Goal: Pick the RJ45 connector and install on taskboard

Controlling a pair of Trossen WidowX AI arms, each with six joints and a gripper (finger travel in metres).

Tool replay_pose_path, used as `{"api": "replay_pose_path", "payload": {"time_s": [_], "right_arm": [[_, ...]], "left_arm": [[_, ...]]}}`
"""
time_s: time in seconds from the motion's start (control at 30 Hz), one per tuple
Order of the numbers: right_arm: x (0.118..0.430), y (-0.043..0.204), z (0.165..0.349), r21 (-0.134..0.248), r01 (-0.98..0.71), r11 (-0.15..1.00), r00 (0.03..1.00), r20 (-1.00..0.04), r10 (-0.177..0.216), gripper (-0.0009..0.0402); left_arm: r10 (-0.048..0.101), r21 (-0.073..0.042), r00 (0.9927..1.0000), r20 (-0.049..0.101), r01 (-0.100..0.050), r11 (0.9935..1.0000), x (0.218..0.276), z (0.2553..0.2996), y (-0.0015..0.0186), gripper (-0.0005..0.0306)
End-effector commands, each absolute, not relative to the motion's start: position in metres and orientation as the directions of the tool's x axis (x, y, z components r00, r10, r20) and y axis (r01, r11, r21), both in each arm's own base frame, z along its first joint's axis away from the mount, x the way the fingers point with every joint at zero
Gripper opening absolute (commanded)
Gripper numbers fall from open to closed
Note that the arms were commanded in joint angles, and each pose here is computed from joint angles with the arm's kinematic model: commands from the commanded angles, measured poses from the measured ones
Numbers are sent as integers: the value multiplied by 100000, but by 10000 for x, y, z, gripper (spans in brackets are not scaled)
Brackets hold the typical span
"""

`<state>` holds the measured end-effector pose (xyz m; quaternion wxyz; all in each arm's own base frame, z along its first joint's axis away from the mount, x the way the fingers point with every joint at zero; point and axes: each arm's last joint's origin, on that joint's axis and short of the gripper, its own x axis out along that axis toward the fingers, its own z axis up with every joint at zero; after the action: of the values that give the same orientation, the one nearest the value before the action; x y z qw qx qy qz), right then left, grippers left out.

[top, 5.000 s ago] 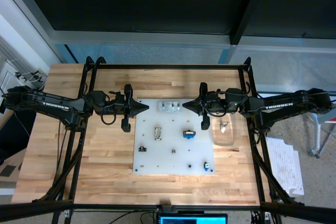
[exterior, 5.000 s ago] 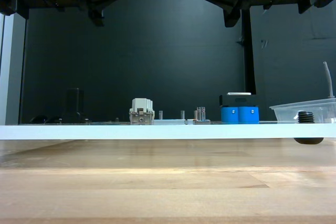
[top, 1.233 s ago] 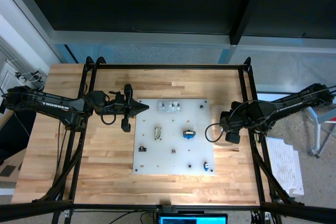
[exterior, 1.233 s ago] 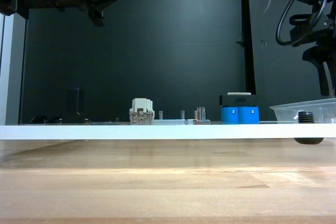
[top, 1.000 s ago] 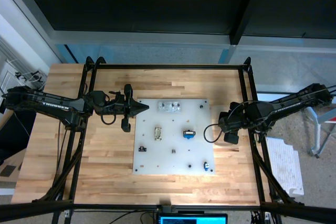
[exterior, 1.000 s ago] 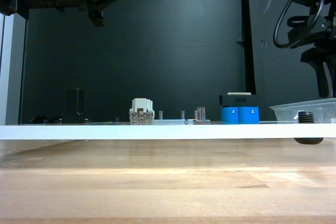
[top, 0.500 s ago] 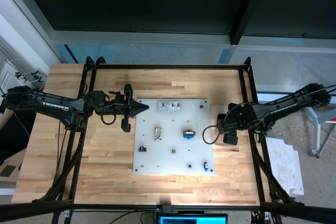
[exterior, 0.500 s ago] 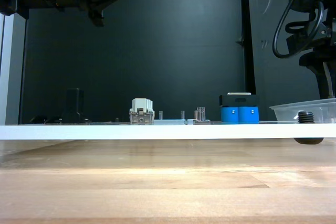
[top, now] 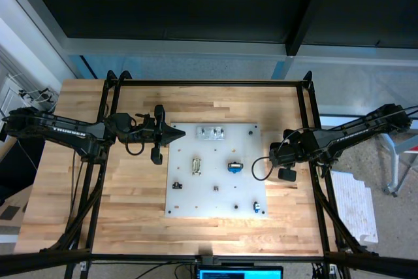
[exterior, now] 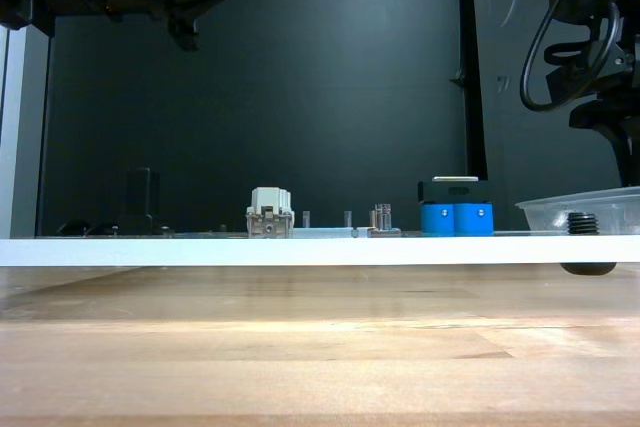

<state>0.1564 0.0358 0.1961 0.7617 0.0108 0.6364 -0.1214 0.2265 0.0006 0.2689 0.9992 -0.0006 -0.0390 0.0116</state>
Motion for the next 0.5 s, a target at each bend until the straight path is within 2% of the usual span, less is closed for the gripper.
{"api": "replay_pose_path", "payload": {"time_s": [0.03, 0.5], "right_arm": [[1566, 358, 1960, -13752, 19983, 97013, 16127, -97198, -17101, 2], [1555, 355, 1963, -14230, 19892, 96963, 15007, -97331, -17362, 0]], "left_arm": [[2365, -165, 99665, 7829, -2359, 99972, 2265, 2690, 7, 0], [2365, -166, 99662, 7867, -2359, 99972, 2265, 2690, 7, 0]]}}
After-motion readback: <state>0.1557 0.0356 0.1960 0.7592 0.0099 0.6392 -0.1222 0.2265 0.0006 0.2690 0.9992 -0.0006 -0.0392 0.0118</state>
